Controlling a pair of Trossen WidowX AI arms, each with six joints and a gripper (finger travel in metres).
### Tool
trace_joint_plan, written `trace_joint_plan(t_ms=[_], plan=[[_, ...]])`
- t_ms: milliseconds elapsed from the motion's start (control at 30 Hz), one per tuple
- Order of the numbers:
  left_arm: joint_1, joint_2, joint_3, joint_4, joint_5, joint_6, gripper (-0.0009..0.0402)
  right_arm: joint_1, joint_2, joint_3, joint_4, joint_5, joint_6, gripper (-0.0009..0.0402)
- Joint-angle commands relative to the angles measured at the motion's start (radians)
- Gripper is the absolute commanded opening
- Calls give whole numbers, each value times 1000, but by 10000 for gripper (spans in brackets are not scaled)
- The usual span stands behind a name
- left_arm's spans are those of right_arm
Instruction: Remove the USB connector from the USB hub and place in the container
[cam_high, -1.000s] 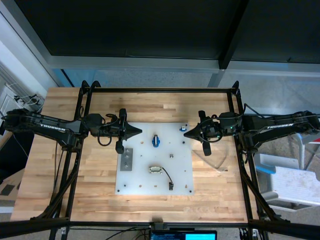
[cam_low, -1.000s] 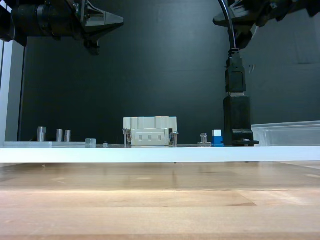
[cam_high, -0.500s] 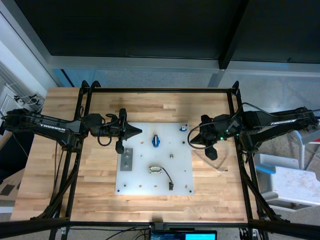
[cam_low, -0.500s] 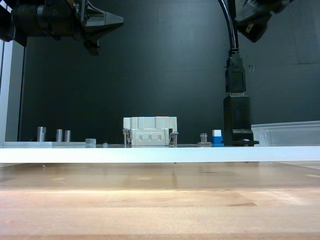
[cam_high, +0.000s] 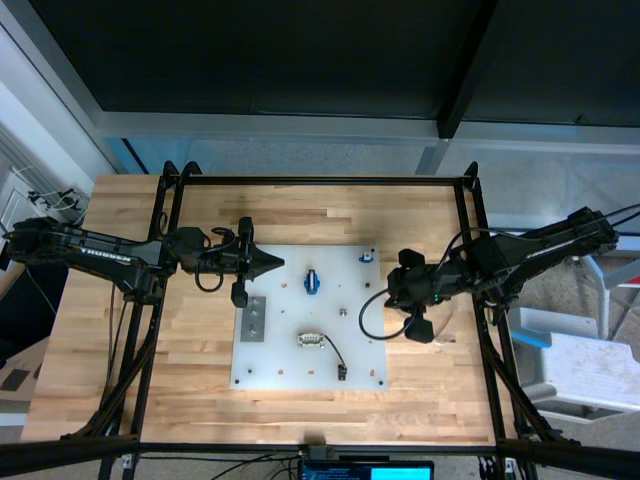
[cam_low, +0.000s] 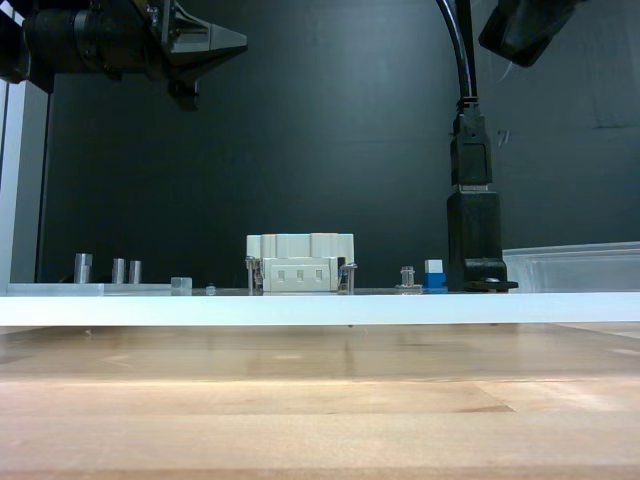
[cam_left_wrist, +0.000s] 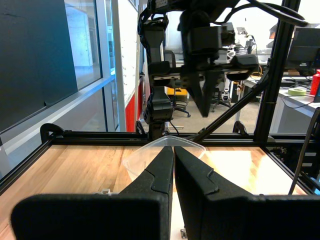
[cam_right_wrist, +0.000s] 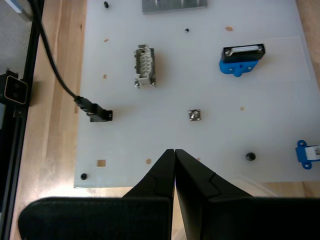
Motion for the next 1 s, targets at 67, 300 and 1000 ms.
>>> trace_joint_plan(t_ms=[67, 300, 1000], plan=[[0, 0, 0, 0, 0, 0, 1, 50, 53, 50, -60, 71, 47, 0], [0, 0, 0, 0, 0, 0, 1, 106, 145, 128, -94, 79, 81, 2], [0, 0, 0, 0, 0, 0, 1, 189, 325, 213, -49, 57, 195, 134]])
